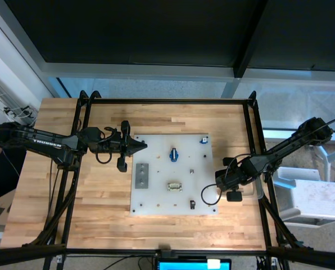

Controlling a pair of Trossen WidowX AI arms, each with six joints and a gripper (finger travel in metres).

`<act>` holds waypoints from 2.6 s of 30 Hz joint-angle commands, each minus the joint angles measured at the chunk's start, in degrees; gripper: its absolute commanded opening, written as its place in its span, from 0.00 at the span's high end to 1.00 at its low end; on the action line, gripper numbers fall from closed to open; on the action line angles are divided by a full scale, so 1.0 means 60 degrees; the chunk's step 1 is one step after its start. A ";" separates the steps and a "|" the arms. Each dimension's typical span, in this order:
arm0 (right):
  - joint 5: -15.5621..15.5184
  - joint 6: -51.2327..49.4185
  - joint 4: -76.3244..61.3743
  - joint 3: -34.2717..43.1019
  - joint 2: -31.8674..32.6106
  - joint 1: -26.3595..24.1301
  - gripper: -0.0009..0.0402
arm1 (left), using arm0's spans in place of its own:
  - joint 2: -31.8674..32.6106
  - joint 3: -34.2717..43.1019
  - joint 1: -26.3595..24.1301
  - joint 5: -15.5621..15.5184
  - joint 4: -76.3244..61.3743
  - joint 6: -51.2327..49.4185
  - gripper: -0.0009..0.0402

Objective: Pick the 16mm bar and place in it's hole on the taskboard

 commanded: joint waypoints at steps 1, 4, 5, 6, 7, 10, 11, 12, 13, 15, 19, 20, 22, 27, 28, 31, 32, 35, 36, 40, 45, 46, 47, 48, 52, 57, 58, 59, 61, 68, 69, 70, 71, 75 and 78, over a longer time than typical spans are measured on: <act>-0.0055 0.0004 0.0004 0.0015 0.0000 0.0004 0.94 | 0.0004 0.0000 0.0000 0.0000 0.0004 0.0000 0.98; -0.0055 0.0000 -0.0142 0.0109 -0.0004 0.0000 0.97 | 0.0000 0.0000 0.0004 0.0000 0.0004 0.0000 0.98; -0.0051 0.0004 -0.0259 0.0175 -0.0022 0.0000 0.98 | 0.0000 0.0000 0.0000 0.0000 0.0004 0.0004 0.98; -0.0051 0.0007 -0.0408 0.0277 -0.0026 0.0000 0.98 | 0.0000 0.0000 0.0000 0.0000 0.0004 0.0004 0.98; -0.0055 0.0004 -0.0561 0.0397 -0.0047 0.0004 0.97 | 0.0004 0.0000 0.0000 0.0000 0.0004 0.0004 0.98; -0.0066 0.0036 -0.1038 0.0878 -0.0113 0.0000 0.97 | 0.0000 0.0000 0.0000 0.0000 0.0004 0.0000 0.98; -0.0066 0.0040 -0.1235 0.1056 -0.0138 0.0004 0.97 | 0.0004 0.0000 0.0000 0.0000 0.0004 0.0000 0.98; -0.0066 0.0040 -0.1472 0.1264 -0.0138 0.0004 0.98 | 0.0004 0.0000 0.0004 0.0000 0.0004 0.0000 0.98; -0.0062 0.0040 -0.1738 0.1468 -0.0138 0.0004 0.98 | 0.0004 0.0000 0.0000 0.0000 0.0004 0.0000 0.98; -0.0062 0.0069 -0.2131 0.1876 -0.0138 0.0007 0.98 | 0.0004 0.0000 0.0000 0.0000 0.0004 0.0000 0.98; -0.0069 0.0113 -0.2736 0.2670 -0.0138 0.0025 0.98 | 0.0004 0.0000 0.0000 0.0000 0.0004 0.0000 0.98; -0.0069 0.0124 -0.2932 0.2860 -0.0120 0.0044 0.98 | 0.0000 0.0000 0.0000 0.0000 0.0004 0.0004 0.98; -0.0069 0.0124 -0.3340 0.3235 -0.0073 0.0055 0.98 | 0.0004 0.0000 0.0004 0.0000 0.0004 0.0000 0.98; -0.0062 0.0386 -0.3927 0.3887 -0.0051 0.0087 0.98 | 0.0004 0.0000 0.0004 0.0000 0.0004 0.0004 0.98; -0.0073 0.0466 -0.3967 0.3942 -0.0051 0.0091 0.98 | 0.0004 0.0000 0.0000 0.0000 0.0004 0.0000 0.98; -0.0080 0.0663 -0.3985 0.4047 0.0069 0.0109 0.98 | 0.0000 0.0000 0.0000 0.0000 0.0004 0.0000 0.98; -0.0080 0.0699 -0.3982 0.4095 0.0131 0.0109 0.98 | 0.0004 0.0000 0.0000 0.0000 0.0004 0.0000 0.98; -0.0055 0.0699 -0.3934 0.4364 0.0470 0.0175 0.98 | 0.0004 0.0000 0.0000 0.0000 0.0004 0.0004 0.98; -0.0062 0.0721 -0.3887 0.4466 0.0594 0.0204 0.98 | 0.0004 0.0000 0.0000 0.0000 0.0004 0.0004 0.98; -0.0080 0.0783 -0.3723 0.4834 0.1147 0.0339 0.98 | 0.0004 0.0000 0.0000 0.0000 0.0004 0.0000 0.98; -0.0087 0.0849 -0.3308 0.5231 0.1810 0.0463 0.98 | 0.0004 0.0000 0.0000 0.0000 0.0004 0.0000 0.98; -0.0087 0.0871 -0.3231 0.5286 0.1938 0.0503 0.98 | 0.0004 0.0000 0.0000 0.0000 0.0004 0.0000 0.98; -0.0087 0.0874 -0.3151 0.5326 0.2080 0.0532 0.98 | 0.0004 0.0000 0.0000 0.0000 0.0004 0.0004 0.98; -0.0091 0.0871 -0.3089 0.5370 0.2226 0.0579 0.98 | 0.0004 0.0000 0.0000 0.0000 0.0004 0.0000 0.98; -0.0095 0.0969 -0.2852 0.5559 0.2692 0.0812 0.98 | 0.0004 0.0000 0.0000 0.0000 0.0004 0.0000 0.98; -0.0087 0.1264 -0.2779 0.5821 0.3133 0.0965 0.98 | 0.0004 0.0000 0.0000 0.0000 0.0004 0.0000 0.98; -0.0091 0.1326 -0.2739 0.5847 0.3220 0.1002 0.98 | 0.0004 0.0000 0.0000 0.0000 0.0004 0.0000 0.98; -0.0087 0.1366 -0.2699 0.5865 0.3271 0.1027 0.98 | 0.0000 0.0000 0.0004 0.0000 0.0004 0.0000 0.98; -0.0091 0.1366 -0.2543 0.5865 0.3410 0.1089 0.98 | 0.0000 0.0000 0.0000 0.0000 0.0004 0.0000 0.98; -0.0055 0.1599 -0.2313 0.5807 0.3807 0.1177 0.98 | 0.0004 0.0000 0.0000 0.0000 0.0004 0.0004 0.98; -0.0055 0.1603 -0.2251 0.5807 0.3905 0.1184 0.98 | 0.0000 0.0000 0.0000 0.0000 0.0004 0.0000 0.98; -0.0055 0.1599 -0.2197 0.5807 0.3989 0.1206 0.98 | 0.0004 0.0000 0.0000 0.0000 0.0004 0.0000 0.98; -0.0055 0.1610 -0.2153 0.5799 0.4047 0.1239 0.98 | 0.0004 0.0000 0.0000 0.0000 0.0004 0.0000 0.98; -0.0073 0.1665 -0.1621 0.5541 0.4156 0.1319 0.98 | 0.0004 0.0000 0.0000 0.0000 0.0004 0.0000 0.98; -0.0058 0.1832 -0.1472 0.5377 0.4156 0.1344 0.98 | 0.0000 0.0000 0.0000 0.0000 0.0004 0.0000 0.98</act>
